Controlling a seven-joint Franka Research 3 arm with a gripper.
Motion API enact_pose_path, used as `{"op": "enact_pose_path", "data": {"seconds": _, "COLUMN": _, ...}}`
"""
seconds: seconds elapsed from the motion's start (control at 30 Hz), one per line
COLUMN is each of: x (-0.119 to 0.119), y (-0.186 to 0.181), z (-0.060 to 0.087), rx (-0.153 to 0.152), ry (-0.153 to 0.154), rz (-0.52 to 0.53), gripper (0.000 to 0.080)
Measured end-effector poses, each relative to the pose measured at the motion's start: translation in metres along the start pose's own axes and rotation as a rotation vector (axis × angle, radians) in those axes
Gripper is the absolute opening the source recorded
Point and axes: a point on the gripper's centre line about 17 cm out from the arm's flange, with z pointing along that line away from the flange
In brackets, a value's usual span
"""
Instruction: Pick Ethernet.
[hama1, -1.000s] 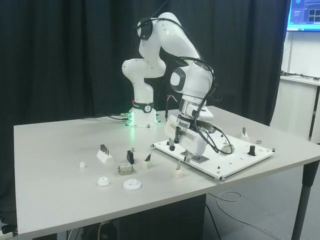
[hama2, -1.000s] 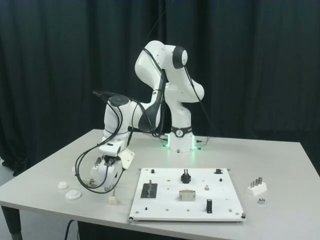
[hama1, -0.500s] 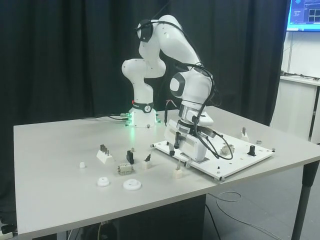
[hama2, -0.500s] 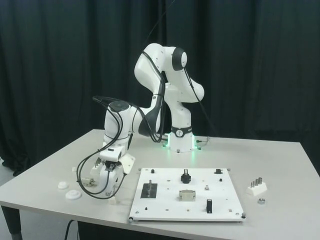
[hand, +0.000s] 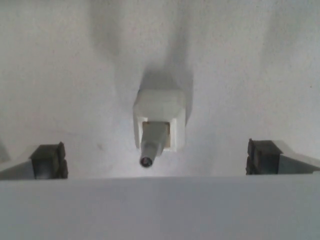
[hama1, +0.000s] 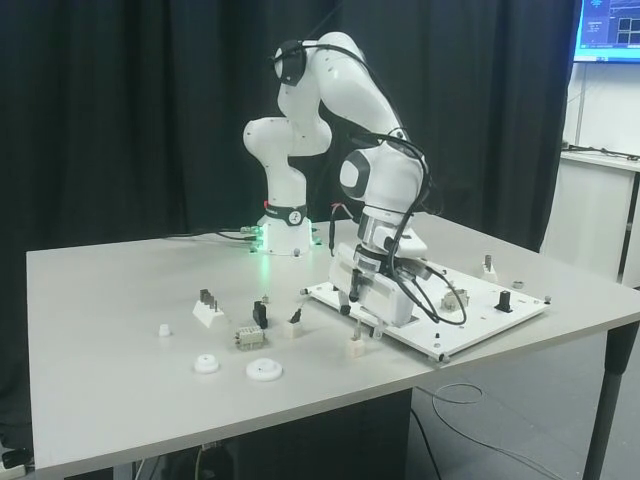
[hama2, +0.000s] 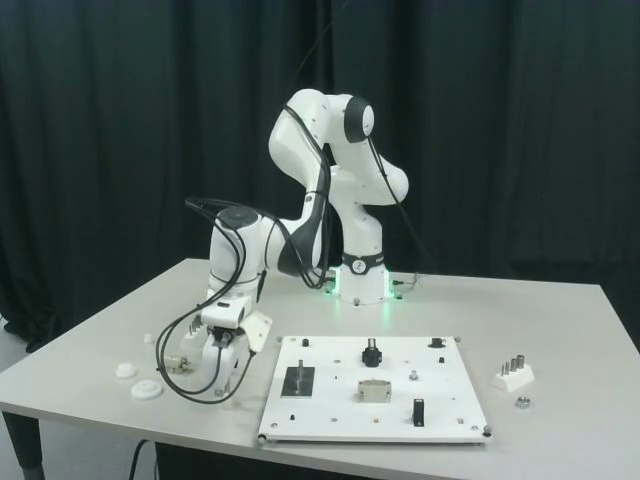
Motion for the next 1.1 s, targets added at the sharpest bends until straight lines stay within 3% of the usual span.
{"op": "enact_pose_path", "data": {"seconds": 0.83, "x": 0.009, "y": -0.004, "z": 0.015, "rx": -0.012, "ry": 0.013, "rz": -0.011, "gripper": 0.0800}}
{"op": "enact_pose_path", "data": {"seconds": 0.87, "x": 0.009, "y": -0.004, "z": 0.015, "rx": -0.013, "ry": 0.015, "rz": -0.009, "gripper": 0.0682}}
{"op": "enact_pose_path", "data": {"seconds": 1.0, "x": 0.009, "y": -0.004, "z": 0.015, "rx": -0.013, "ry": 0.017, "rz": -0.006, "gripper": 0.0682}}
{"op": "enact_pose_path", "data": {"seconds": 1.03, "x": 0.009, "y": -0.004, "z": 0.015, "rx": -0.013, "ry": 0.017, "rz": -0.005, "gripper": 0.0615}}
{"op": "enact_pose_path", "data": {"seconds": 1.1, "x": 0.008, "y": -0.004, "z": 0.016, "rx": -0.013, "ry": 0.017, "rz": -0.003, "gripper": 0.0615}}
